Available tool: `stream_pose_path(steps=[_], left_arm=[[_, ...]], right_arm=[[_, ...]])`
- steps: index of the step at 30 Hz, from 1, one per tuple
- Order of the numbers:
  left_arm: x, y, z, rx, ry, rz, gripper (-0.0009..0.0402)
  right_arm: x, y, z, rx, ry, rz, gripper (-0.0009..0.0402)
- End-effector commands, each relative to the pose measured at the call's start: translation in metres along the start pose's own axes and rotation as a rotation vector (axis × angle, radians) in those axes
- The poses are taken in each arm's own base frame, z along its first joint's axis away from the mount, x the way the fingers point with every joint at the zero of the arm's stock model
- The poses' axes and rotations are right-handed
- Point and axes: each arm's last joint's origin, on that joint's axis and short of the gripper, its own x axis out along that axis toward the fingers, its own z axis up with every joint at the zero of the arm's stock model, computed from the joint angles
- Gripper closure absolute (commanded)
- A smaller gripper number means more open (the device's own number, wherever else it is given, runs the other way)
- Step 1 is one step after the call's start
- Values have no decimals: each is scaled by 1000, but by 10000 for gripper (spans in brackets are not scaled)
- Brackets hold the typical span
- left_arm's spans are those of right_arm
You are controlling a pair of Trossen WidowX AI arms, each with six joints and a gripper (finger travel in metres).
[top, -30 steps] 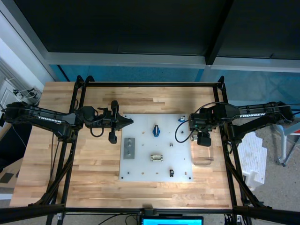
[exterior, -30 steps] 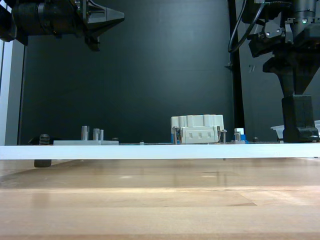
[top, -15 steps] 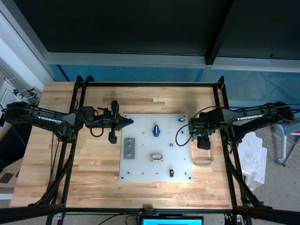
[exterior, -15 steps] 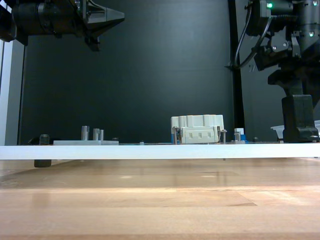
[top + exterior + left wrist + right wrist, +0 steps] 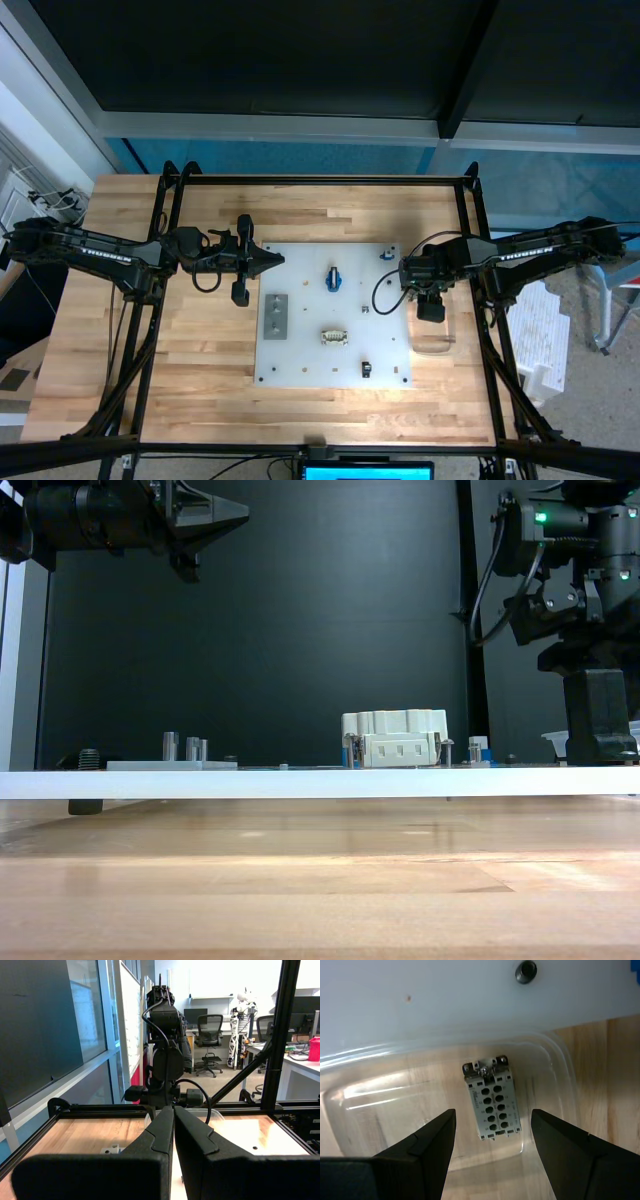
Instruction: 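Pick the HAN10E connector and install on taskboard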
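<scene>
The HAN10E connector (image 5: 491, 1100), a pale grey block with two rows of dark holes, lies flat inside a clear plastic tray (image 5: 559, 1067). My right gripper (image 5: 492, 1152) hangs open above it, one finger to each side of the connector. In the high view this gripper (image 5: 430, 306) is over the tray (image 5: 433, 345), just off the right edge of the white taskboard (image 5: 300, 360). My left gripper (image 5: 264, 262) is shut and empty at the board's far left corner, high above the table (image 5: 228, 515).
On the taskboard stand a grey metal block (image 5: 275, 316), a blue part (image 5: 333, 278), a pale socket (image 5: 334, 338) and a small black part (image 5: 367, 369). A black frame surrounds the wooden table. The socket (image 5: 395, 738) rises above the board's edge.
The right arm's wrist has come down and shifted slightly toward the near side over the tray. The left arm has not moved.
</scene>
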Motion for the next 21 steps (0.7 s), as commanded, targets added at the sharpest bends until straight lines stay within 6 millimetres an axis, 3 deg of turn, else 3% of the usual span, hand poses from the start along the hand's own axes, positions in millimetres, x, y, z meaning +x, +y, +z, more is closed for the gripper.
stream_pose_path(steps=[1,21], left_arm=[[0,0,0,0,0,0,392],[0,0,0,0,0,0,392]], right_arm=[[0,0,0,6,-5,-6,184],[13,0,-1,7,-1,-17,183]])
